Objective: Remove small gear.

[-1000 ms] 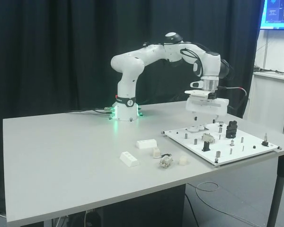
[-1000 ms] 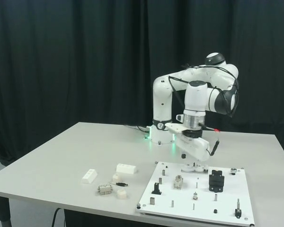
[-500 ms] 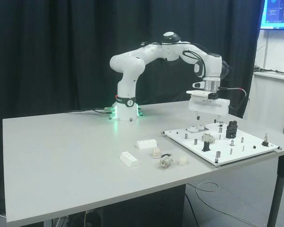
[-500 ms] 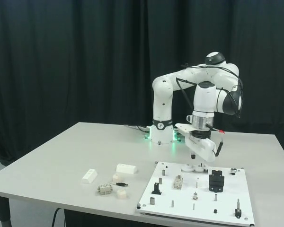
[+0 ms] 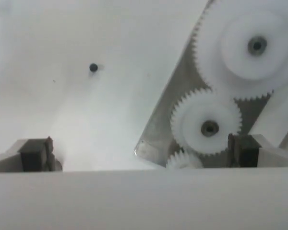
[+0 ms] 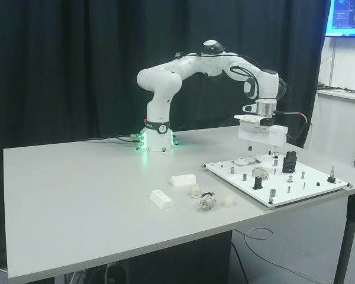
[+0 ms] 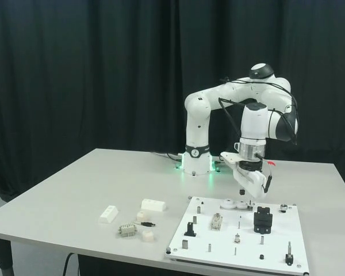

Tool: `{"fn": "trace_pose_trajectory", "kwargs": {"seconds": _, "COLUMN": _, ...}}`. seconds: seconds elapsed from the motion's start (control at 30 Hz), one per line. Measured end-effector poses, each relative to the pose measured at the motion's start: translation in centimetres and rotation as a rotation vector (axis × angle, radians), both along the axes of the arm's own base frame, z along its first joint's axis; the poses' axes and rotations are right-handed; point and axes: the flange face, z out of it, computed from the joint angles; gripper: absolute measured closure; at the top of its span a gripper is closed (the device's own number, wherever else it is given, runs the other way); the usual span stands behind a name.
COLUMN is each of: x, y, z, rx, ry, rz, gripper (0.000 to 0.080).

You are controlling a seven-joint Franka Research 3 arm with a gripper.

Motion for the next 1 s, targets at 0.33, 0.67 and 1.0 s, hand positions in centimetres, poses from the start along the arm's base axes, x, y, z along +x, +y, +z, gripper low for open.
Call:
{"fn": "trace_pose_trajectory", "kwargs": {"seconds": 0.33, "x": -0.7, "y": 0.7, "z": -0.9, "rx": -0.003, "ry": 0.014, "rz": -0.005, "gripper": 0.0003}}
{"fn": "trace_pose_trajectory", "kwargs": {"seconds": 0.67, "x": -1.6, "y": 0.8, "z": -1.6, "rx": -0.002, "ry": 0.025, "rz": -0.005, "gripper": 0.0003}}
{"fn": "trace_pose_trajectory", "kwargs": {"seconds": 1.0, "x": -2.3, "y": 0.7, "z": -1.8, "rx": -0.004, "ry": 0.029, "rz": -0.009, "gripper": 0.0003}}
